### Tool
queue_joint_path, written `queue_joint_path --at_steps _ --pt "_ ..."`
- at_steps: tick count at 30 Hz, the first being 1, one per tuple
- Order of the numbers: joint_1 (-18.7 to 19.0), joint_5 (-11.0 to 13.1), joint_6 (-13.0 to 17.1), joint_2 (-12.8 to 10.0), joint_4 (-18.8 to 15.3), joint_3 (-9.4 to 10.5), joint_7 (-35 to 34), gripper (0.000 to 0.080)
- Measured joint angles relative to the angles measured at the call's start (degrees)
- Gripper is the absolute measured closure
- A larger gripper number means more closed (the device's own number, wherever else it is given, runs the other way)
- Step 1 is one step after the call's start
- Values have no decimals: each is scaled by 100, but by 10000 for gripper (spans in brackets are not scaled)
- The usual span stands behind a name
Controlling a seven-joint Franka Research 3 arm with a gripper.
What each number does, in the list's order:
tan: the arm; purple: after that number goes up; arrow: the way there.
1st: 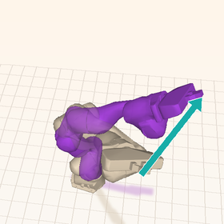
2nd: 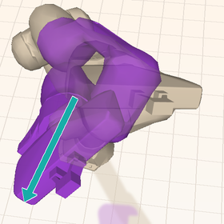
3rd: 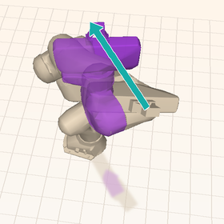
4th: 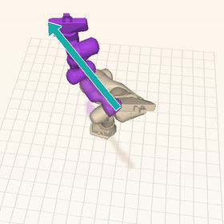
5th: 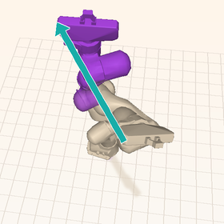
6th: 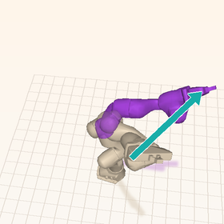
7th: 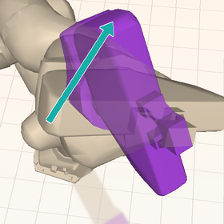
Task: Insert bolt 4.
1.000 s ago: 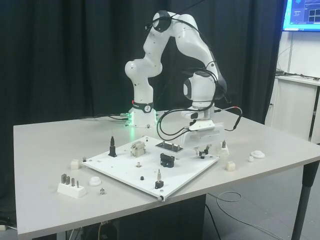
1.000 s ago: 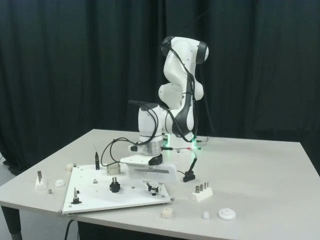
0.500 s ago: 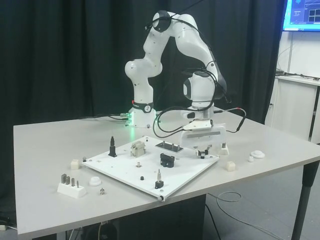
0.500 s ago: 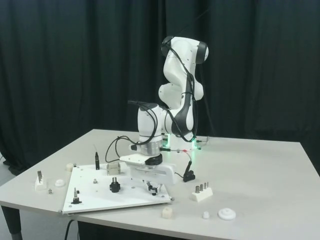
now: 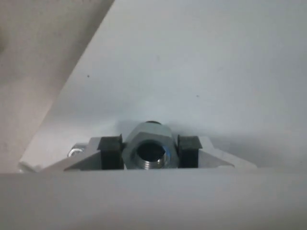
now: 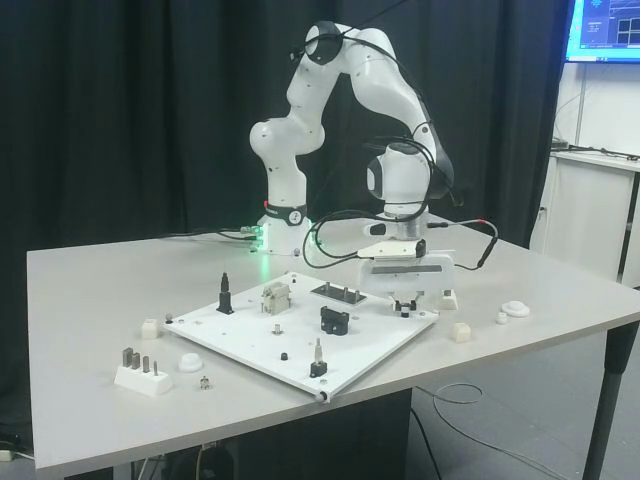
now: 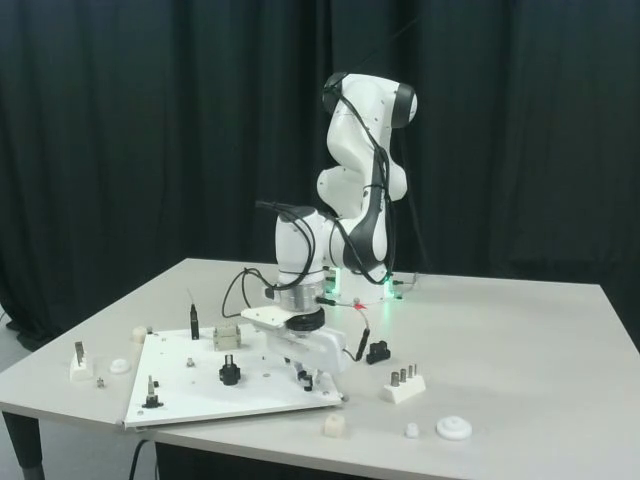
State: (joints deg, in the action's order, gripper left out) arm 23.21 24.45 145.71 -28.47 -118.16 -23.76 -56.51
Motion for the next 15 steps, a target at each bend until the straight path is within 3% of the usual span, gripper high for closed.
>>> queue_joint_path --at_steps 15 --pt "7 -9 0 -1 2 0 -917 560"
